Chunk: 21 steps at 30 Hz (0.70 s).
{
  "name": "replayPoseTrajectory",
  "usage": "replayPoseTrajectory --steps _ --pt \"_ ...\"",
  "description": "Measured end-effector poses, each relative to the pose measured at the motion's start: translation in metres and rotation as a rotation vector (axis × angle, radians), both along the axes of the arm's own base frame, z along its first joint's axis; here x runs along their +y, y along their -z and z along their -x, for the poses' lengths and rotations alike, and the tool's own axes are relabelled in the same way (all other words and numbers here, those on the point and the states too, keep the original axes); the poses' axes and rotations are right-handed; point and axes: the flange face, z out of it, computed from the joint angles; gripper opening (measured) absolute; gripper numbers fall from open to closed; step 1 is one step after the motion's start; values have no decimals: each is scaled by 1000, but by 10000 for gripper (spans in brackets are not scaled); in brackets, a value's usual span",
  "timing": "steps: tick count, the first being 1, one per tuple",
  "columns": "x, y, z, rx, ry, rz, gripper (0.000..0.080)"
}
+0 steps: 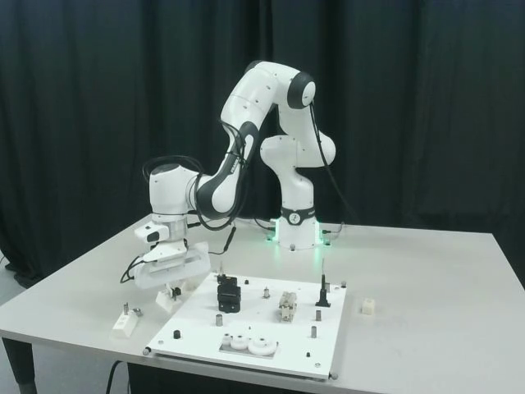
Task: Pick square peg 1.
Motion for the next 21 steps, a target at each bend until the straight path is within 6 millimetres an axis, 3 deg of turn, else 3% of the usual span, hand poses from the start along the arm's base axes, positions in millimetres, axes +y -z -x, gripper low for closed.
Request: replayPoseTrajectory --steps 5,6,21 --pt "0 -1 -1 -3 0 1 140" --pt "-1 -1 -1 -3 0 2 36" --pt "-11 -8 -3 -14 26 12 26"
